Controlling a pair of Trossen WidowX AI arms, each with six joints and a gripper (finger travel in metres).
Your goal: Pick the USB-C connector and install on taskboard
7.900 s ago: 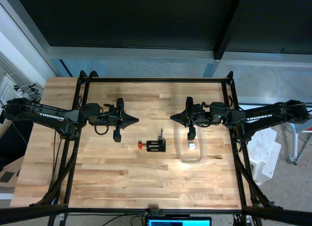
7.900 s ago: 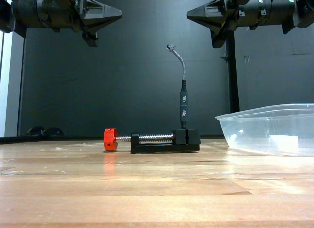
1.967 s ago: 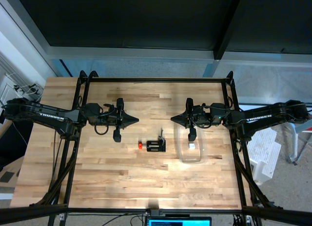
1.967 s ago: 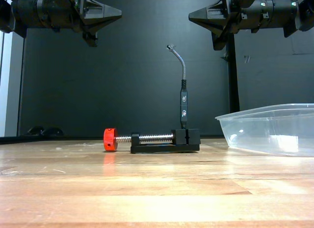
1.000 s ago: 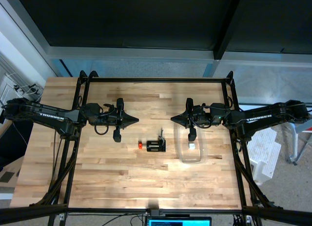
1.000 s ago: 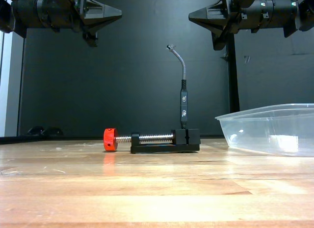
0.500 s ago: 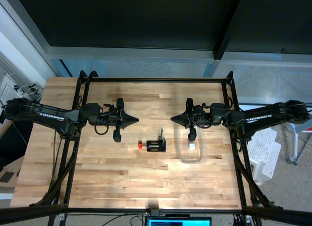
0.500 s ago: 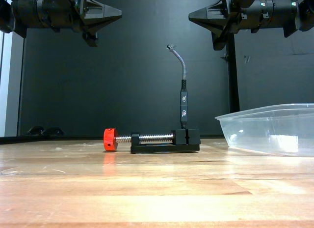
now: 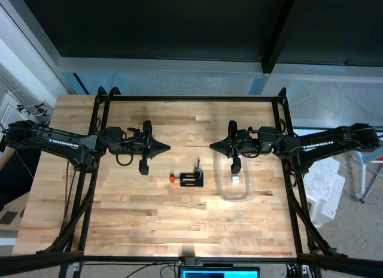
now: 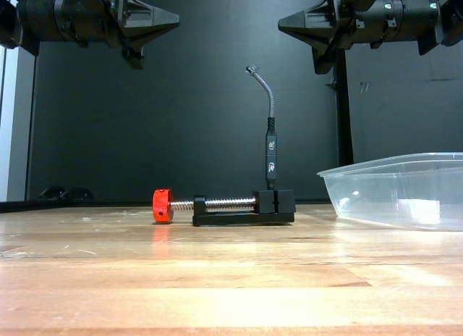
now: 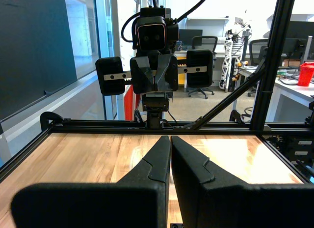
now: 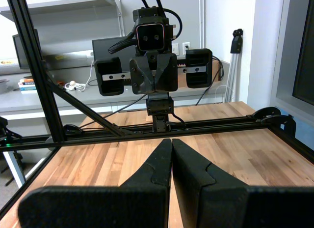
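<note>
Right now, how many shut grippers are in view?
2. The left gripper hangs high, left of the vise; the right gripper hangs high to its right, near the tray. Both are empty; the connector stands on the vise.

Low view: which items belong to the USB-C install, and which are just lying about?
Job:
- connector, upright on the vise, nothing holding it
- right gripper, shut, raised to the right of the vise
- left gripper, shut, raised to its left

Lying about:
- clear tray
- white block inside it
</note>
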